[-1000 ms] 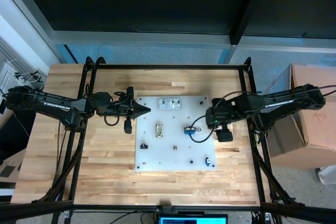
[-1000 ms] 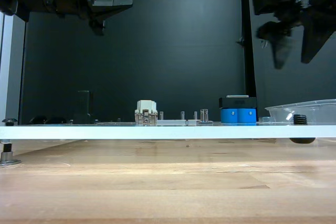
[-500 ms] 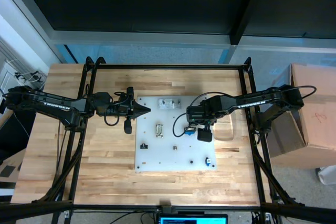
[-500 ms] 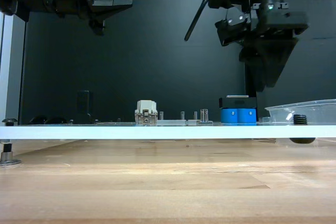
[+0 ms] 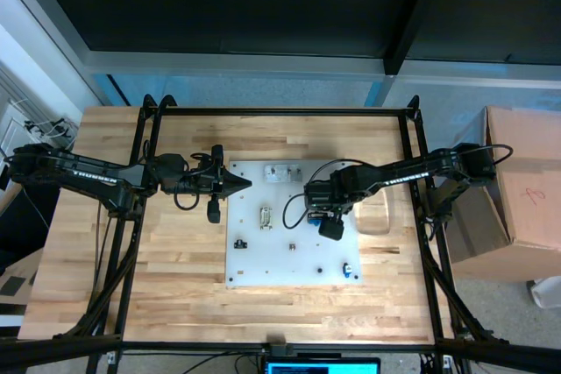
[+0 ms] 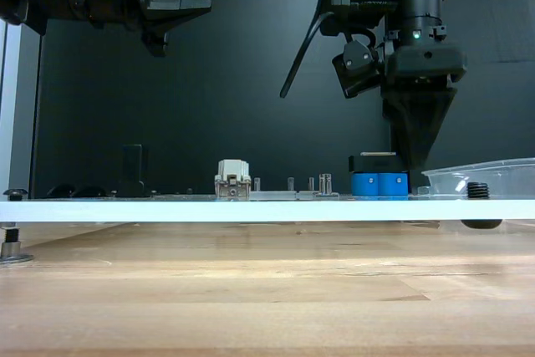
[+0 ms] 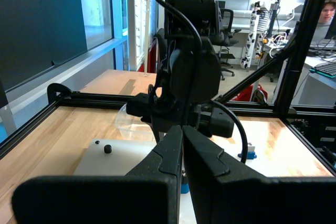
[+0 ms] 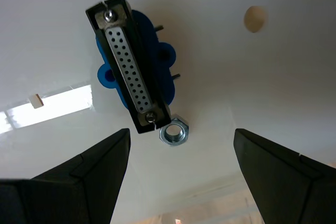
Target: Unfasten the M12 nut and place it in the container
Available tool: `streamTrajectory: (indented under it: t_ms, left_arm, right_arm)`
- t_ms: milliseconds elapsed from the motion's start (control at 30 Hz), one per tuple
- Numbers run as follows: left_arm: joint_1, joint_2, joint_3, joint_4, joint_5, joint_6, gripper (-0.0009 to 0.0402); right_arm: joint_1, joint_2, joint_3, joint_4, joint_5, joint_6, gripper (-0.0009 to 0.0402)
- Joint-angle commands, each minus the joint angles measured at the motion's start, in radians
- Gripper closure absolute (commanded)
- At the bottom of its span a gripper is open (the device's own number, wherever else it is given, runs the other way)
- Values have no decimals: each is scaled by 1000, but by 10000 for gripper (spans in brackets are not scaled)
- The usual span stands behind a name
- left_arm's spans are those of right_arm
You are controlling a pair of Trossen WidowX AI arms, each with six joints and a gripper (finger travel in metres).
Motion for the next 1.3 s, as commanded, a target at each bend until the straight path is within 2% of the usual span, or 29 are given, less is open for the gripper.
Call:
streamTrajectory:
  t_ms: [33, 667, 867, 1300]
  left_arm:
    - [0, 0, 0, 0, 0, 0, 393]
    - [0, 0, 0, 0, 0, 0, 393]
    - [0, 0, 0, 0, 0, 0, 393]
    - [0, 0, 0, 0, 0, 0, 393]
  right_arm:
    - [5, 12, -11, 6, 0, -3, 118]
    - [4, 51, -43, 56, 1, 9, 125]
    - [-3, 51, -43, 56, 1, 8, 173]
    - [-4, 51, -43, 50, 0, 6, 316]
